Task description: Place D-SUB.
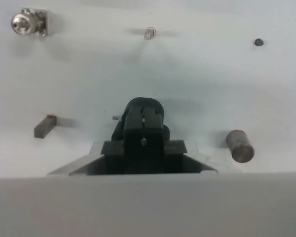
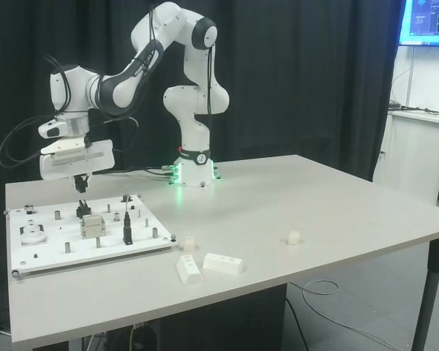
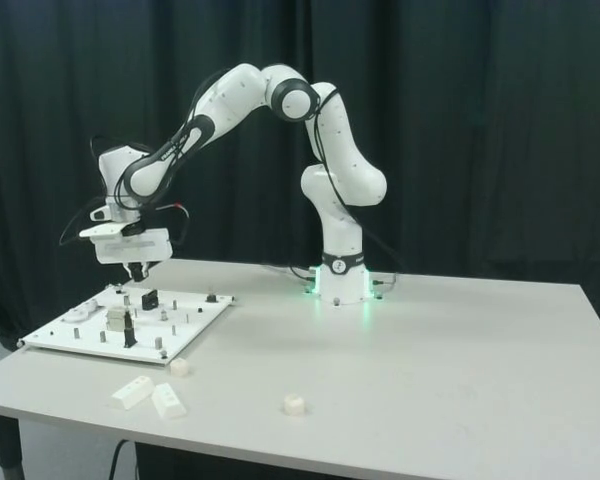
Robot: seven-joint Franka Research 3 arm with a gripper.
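Note:
The black D-SUB connector (image 1: 143, 123) stands upright on the white board (image 2: 29, 256), seated at a grey block (image 1: 187, 163). It also shows in the first room view (image 2: 83, 211) and the second room view (image 3: 149, 298). My gripper (image 2: 80, 184) hangs a short way above the connector, apart from it, and holds nothing that I can see. The second room view has the gripper (image 3: 136, 270) over the board's (image 3: 70, 340) far side. No fingertips appear in the wrist view.
A metal fitting (image 1: 28, 22), a small grey bar (image 1: 44, 126) and a grey peg (image 1: 240, 145) sit on the board. Another black upright part (image 2: 126, 230) stands nearby. White blocks (image 2: 223, 263) and small white pieces (image 2: 294, 237) lie on the table.

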